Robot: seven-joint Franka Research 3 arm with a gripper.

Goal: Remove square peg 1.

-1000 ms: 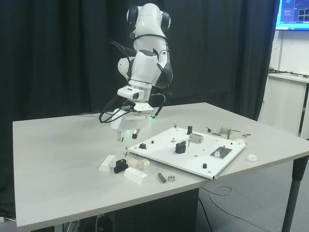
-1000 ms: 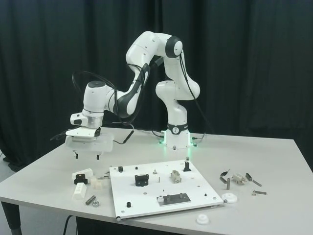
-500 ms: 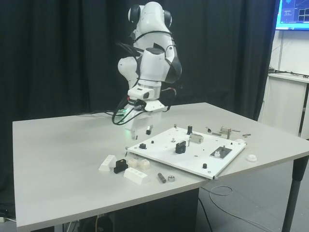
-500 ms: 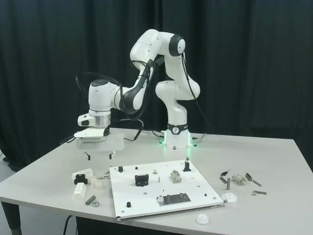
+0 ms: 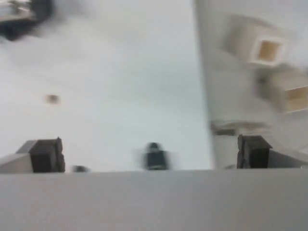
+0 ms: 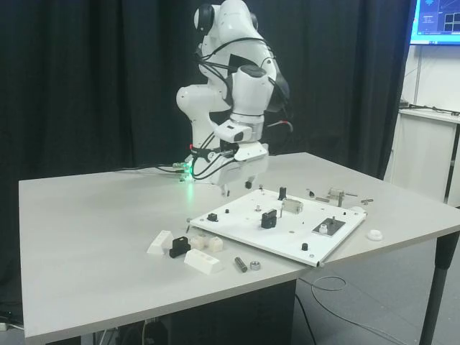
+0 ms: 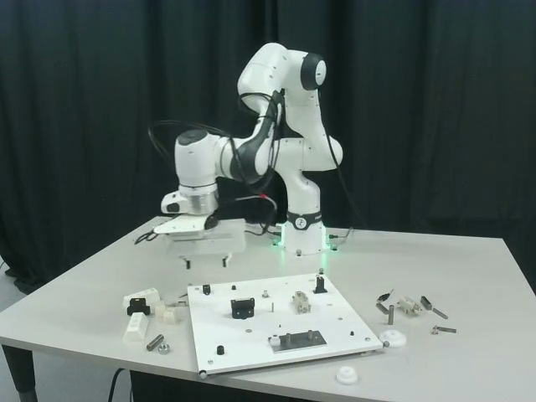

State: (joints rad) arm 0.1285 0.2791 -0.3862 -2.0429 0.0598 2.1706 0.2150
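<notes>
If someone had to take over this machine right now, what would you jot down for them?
Hand: open, empty, hovering over the white board's corner beside the loose white blocks.
Peg: a small black peg sits in the board below the hand; probably the target.
Done: nothing gripped.
Left: lower, grip, lift it out.

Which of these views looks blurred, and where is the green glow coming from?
Wrist view: smeared as if by motion, so the white board and the small black peg between the tool fingertips lack crisp edges. Both room views: steady and evenly lit; the green light glows at the arm's base.
</notes>
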